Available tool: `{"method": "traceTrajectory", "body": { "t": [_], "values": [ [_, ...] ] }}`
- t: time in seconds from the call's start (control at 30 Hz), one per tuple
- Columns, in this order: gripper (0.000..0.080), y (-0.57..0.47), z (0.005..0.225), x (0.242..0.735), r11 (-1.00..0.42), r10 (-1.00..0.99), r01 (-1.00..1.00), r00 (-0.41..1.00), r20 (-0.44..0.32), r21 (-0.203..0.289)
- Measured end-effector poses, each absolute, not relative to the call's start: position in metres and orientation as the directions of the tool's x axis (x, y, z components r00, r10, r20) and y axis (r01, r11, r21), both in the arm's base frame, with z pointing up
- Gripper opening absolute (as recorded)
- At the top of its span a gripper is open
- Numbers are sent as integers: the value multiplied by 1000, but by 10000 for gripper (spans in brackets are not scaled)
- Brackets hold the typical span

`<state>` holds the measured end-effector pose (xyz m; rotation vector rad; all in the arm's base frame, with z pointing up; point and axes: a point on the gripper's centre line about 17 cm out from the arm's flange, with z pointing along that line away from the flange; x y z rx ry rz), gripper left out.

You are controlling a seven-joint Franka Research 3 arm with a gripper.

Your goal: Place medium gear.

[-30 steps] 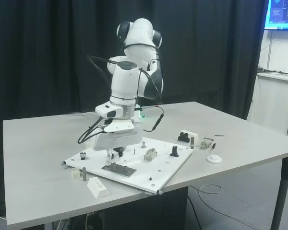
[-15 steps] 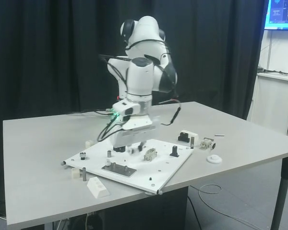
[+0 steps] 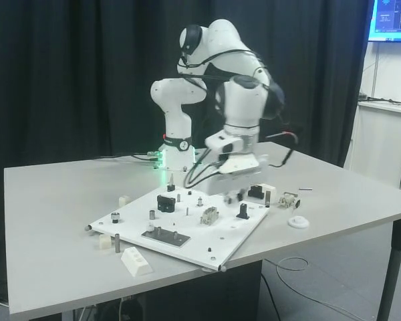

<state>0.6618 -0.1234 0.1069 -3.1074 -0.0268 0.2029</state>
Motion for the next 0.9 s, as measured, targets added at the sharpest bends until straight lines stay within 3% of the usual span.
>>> {"method": "traceTrajectory", "body": {
  "t": [0.9],
  "values": [
    [281,114,103,665,-998,-55,-56,989,-134,-4]
  ]
}}
